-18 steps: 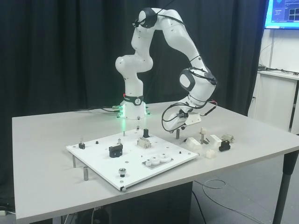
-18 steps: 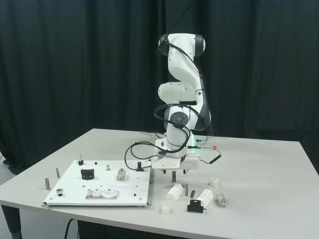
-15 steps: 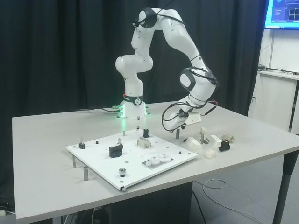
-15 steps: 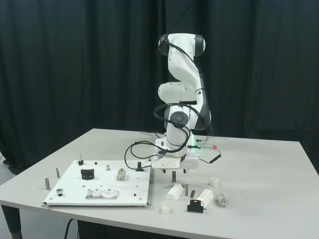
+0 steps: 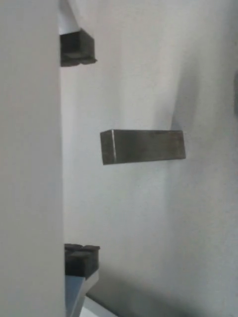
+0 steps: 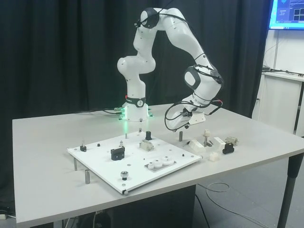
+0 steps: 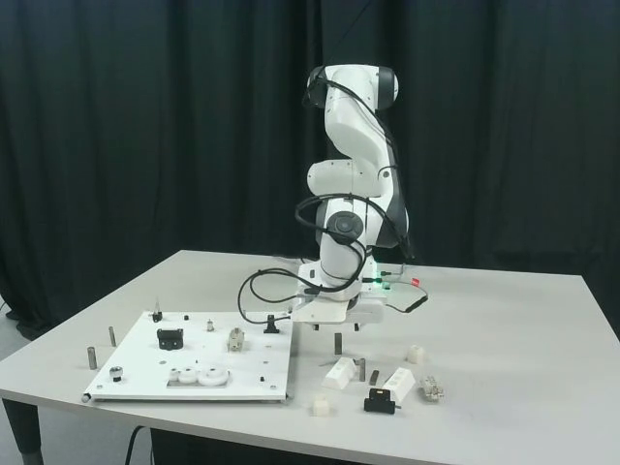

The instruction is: Remove round peg 2.

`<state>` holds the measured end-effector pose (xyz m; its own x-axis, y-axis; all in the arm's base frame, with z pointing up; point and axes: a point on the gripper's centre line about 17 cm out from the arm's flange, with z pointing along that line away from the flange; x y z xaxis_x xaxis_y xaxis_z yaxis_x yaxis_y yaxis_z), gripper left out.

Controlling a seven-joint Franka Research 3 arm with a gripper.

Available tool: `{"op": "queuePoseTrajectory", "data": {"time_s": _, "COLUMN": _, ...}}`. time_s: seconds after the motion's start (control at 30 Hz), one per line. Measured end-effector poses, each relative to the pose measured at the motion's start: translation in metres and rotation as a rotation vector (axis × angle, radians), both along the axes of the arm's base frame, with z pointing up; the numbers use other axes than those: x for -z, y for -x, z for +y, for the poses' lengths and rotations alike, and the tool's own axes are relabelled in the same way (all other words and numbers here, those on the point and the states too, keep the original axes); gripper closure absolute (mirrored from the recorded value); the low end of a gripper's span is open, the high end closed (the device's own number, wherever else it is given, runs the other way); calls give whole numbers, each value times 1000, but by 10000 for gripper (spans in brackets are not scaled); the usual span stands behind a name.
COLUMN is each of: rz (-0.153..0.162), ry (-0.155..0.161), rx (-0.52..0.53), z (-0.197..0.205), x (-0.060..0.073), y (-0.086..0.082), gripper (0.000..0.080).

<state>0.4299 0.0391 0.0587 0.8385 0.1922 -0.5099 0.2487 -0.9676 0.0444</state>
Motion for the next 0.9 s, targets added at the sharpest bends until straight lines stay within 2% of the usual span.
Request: {"op": "queuePoseTrajectory", "data": {"time_s": 0.9, "rz": 8, "ry": 13, "rx": -7, "z": -18, "x": -16, "y": -11, "gripper": 3}}
